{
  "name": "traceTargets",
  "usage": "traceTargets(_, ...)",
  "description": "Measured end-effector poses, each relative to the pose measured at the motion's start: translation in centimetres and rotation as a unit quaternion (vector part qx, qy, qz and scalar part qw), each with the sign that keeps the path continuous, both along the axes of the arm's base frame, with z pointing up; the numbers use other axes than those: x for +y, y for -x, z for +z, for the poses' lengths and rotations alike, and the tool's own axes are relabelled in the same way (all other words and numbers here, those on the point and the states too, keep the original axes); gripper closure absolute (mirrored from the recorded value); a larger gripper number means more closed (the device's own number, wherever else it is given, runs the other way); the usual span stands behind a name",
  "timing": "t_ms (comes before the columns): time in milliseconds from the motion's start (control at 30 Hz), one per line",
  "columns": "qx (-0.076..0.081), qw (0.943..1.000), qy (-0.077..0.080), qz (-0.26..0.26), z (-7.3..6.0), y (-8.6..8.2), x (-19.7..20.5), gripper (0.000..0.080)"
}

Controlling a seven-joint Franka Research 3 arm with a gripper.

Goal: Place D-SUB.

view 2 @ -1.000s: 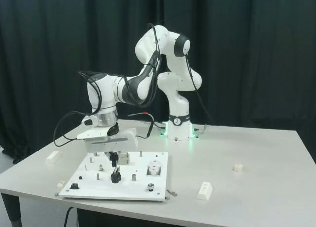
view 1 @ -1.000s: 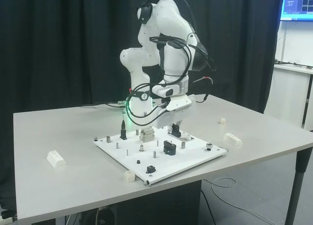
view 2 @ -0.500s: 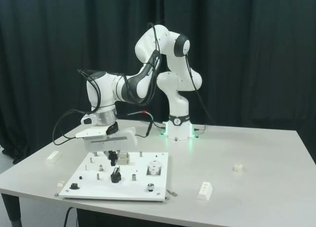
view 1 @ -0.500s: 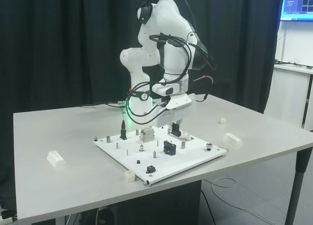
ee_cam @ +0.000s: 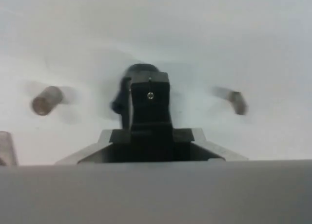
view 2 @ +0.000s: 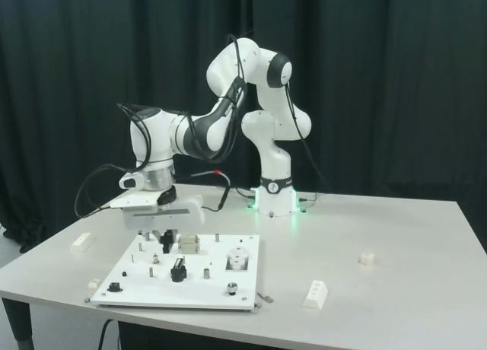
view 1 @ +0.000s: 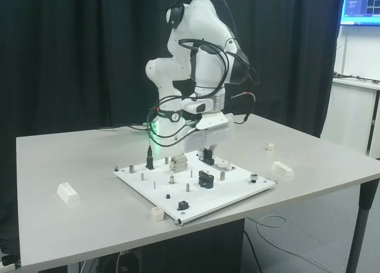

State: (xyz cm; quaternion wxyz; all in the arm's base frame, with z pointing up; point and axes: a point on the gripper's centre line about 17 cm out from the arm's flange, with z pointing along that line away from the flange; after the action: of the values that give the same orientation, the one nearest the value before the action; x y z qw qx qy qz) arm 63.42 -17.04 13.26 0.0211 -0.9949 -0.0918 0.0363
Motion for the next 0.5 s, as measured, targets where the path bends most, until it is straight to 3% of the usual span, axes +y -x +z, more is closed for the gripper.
traceTargets(500,-0.020,0.9970,0.067,-0.033,1.3,1.5,-11.3,0.0649)
